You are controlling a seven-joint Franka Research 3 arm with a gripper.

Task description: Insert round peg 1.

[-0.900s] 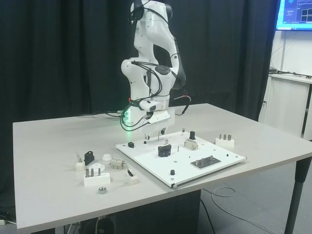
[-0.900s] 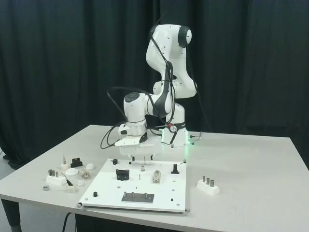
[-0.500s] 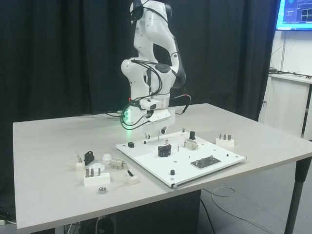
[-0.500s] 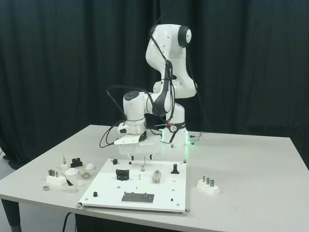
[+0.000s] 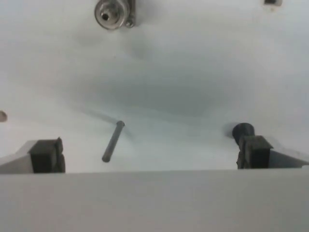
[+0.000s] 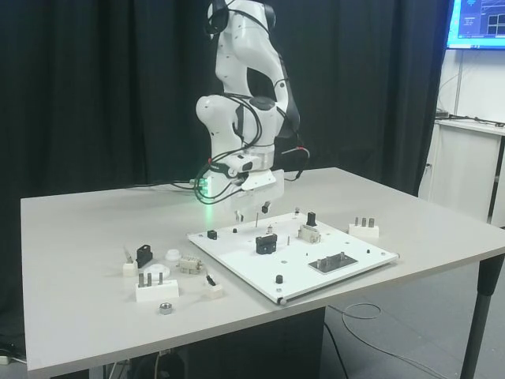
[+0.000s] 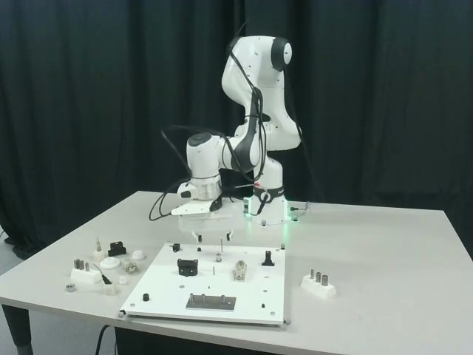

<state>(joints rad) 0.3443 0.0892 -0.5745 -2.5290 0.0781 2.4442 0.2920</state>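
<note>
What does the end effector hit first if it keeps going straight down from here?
Most likely the white board. The end effector points down over its far part, fingers spread, with a thin peg lying between them in the wrist view. Whether the peg or bare board comes first is unclear, since depth is hard to judge.

On the grey counter, well to one side of the tool, lies a cluster of loose parts: a white block holding two grey pins, a grey nut just beside it, a black clip on a white base and a white disc. On the far side from the tool, a second white block with three grey pins sits apart. A black curtain hangs behind, and a screen glows in the room's corner.
</note>
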